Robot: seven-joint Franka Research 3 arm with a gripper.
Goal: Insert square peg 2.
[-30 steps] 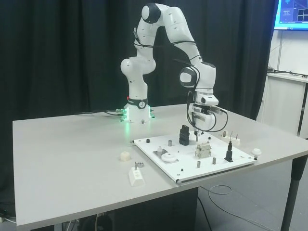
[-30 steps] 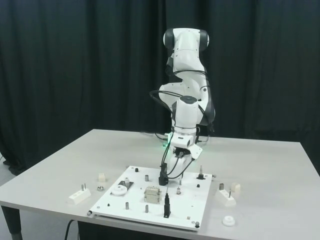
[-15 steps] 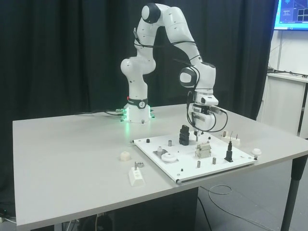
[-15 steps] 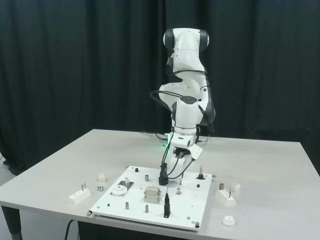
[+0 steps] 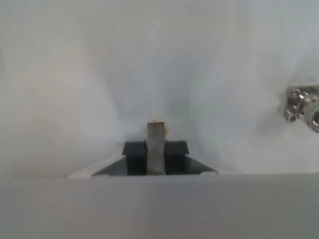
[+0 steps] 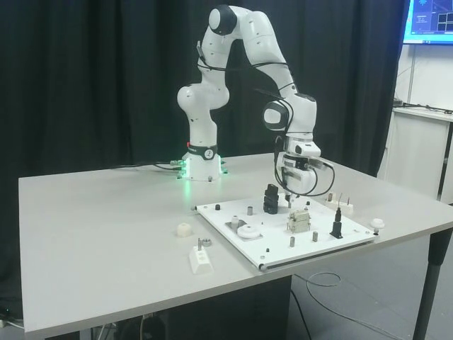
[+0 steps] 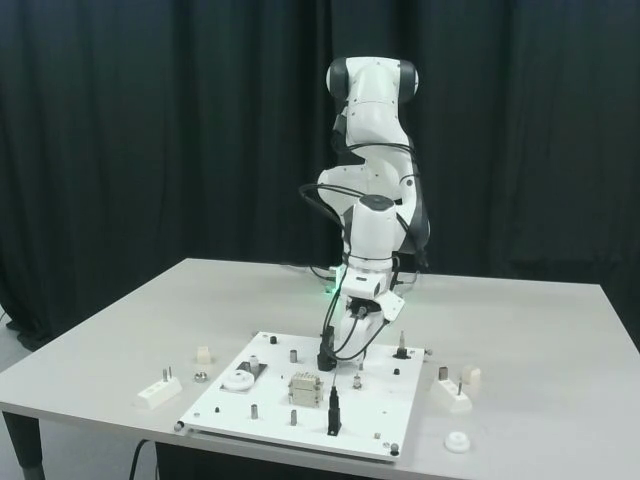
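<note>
Now one pincer (image 5: 155,158) pinching one square peg (image 5: 155,147) above one white board (image 6: 283,230).

Lab: black curtains (image 7: 150,130), bolted arm (image 6: 244,85).

The grey square peg (image 5: 156,148) stands upright, clamped between the jaws.

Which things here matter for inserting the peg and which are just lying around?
Job:
gripper, shut on the peg
white board, directly under it

Lying about:
white gear
grey connector block
black plug
white holder on the table
</note>
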